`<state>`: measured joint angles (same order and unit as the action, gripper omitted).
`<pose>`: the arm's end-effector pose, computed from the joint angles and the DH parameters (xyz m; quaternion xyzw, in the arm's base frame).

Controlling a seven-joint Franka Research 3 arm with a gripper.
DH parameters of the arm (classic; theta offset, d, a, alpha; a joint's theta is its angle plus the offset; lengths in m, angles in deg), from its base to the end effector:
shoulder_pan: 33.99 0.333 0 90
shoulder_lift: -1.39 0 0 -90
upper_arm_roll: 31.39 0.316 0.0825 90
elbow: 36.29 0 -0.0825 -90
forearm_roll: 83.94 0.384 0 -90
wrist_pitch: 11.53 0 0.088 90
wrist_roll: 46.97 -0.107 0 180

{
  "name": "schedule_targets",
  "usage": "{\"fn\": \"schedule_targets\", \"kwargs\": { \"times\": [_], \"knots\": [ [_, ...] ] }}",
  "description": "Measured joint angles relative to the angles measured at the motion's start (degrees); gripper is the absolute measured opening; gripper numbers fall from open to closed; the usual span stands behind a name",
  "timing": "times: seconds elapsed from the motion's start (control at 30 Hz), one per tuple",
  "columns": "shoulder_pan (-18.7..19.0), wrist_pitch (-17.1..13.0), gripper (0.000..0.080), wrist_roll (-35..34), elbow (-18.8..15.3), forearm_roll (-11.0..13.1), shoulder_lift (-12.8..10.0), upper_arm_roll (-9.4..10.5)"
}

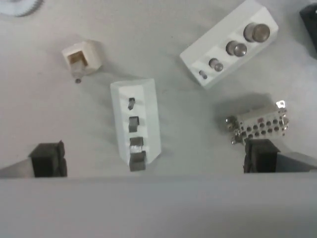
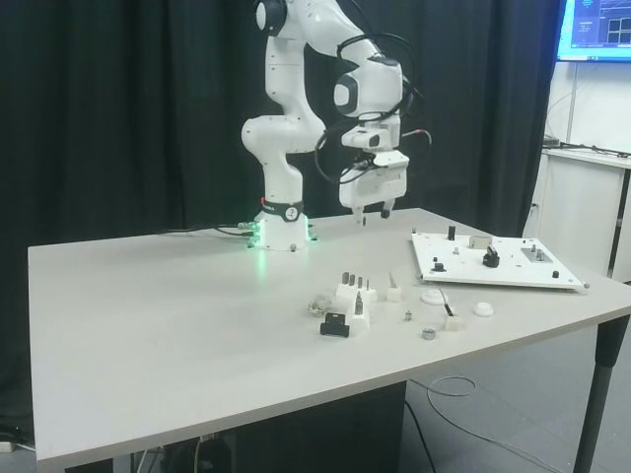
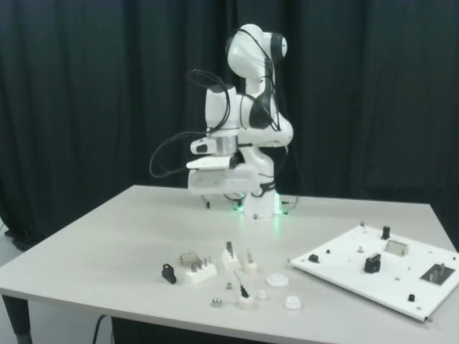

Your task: Pick square peg 1.

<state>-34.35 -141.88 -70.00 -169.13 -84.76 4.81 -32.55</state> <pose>0.5021 -0.0137 0.3677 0.9781 -0.2081 0.0089 0.0033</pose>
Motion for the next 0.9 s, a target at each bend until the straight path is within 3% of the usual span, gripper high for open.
{"fn": "schedule_targets", "kwargs": {
  "times": [0.9],
  "knots": [
    [1.5,-4.7,0.08,0.4,-0.6,-4.6,-6.3,0.12]
  ]
}}
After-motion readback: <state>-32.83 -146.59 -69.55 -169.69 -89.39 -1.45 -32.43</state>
